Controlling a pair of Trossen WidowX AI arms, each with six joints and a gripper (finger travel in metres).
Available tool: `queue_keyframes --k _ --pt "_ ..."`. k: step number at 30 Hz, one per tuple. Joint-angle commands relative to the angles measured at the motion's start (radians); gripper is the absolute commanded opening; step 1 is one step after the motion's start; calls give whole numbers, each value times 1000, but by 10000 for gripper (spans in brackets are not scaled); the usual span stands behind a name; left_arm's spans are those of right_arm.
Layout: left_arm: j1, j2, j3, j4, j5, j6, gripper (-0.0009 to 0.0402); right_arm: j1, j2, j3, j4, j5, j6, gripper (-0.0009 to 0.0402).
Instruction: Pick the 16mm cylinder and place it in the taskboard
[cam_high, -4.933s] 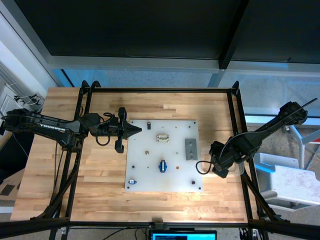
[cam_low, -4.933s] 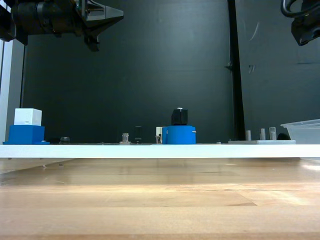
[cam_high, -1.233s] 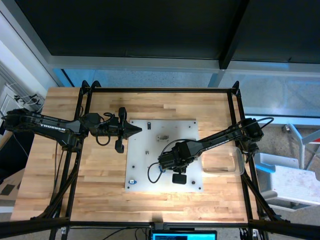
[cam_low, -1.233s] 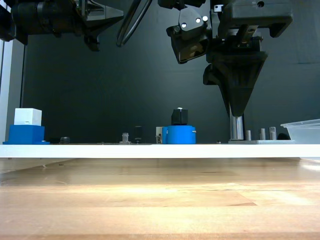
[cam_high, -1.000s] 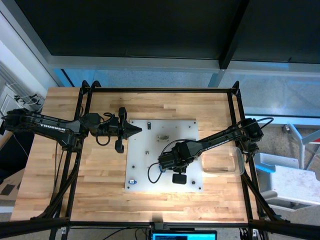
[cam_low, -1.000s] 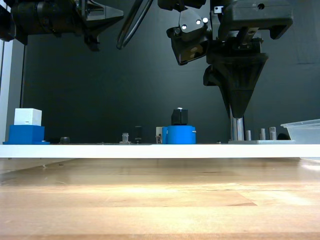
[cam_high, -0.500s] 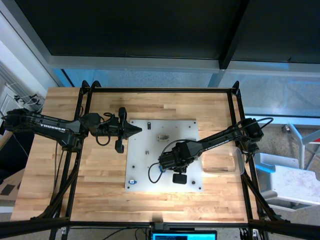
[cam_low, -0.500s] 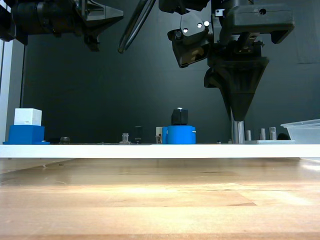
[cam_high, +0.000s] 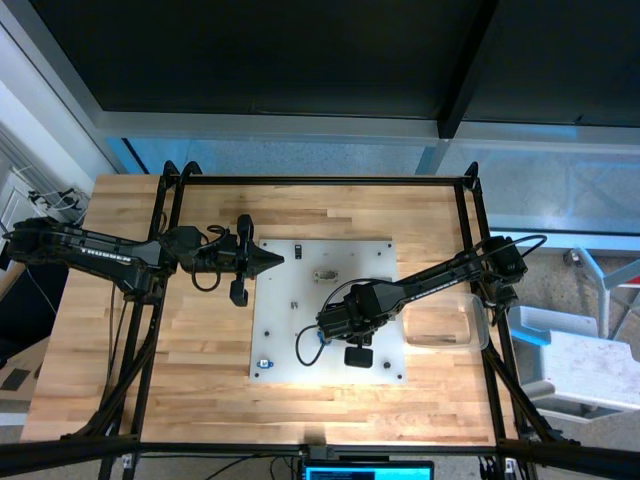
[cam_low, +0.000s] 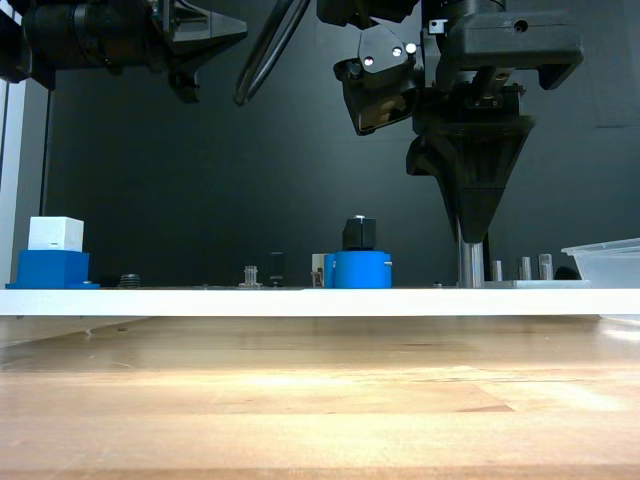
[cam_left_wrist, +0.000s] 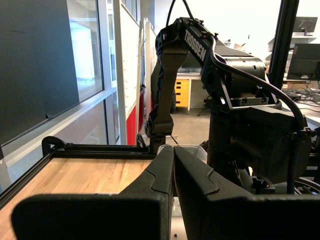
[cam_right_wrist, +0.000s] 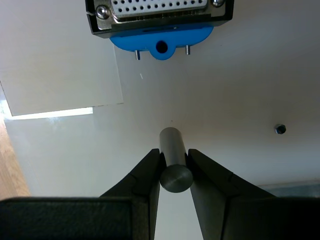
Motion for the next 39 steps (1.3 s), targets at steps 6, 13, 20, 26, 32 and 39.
queue_keyframes --k 6,13,20,26,32,39 --pt "0 0 0 0 0 0 0 0 0 0 -1 10 2 23" --pt "0 0 0 0 0 0 0 0 0 -1 -1 7 4 23" --pt "0 0 0 0 0 0 0 0 0 -1 -1 -10 4 23" --pt "0 0 0 0 0 0 0 0 0 -2 -3 -8 5 23" --pt "0 0 0 0 0 0 0 0 0 -4 3 -8 3 23" --pt "0 0 0 0 0 0 0 0 11 -18 27 -9 3 23"
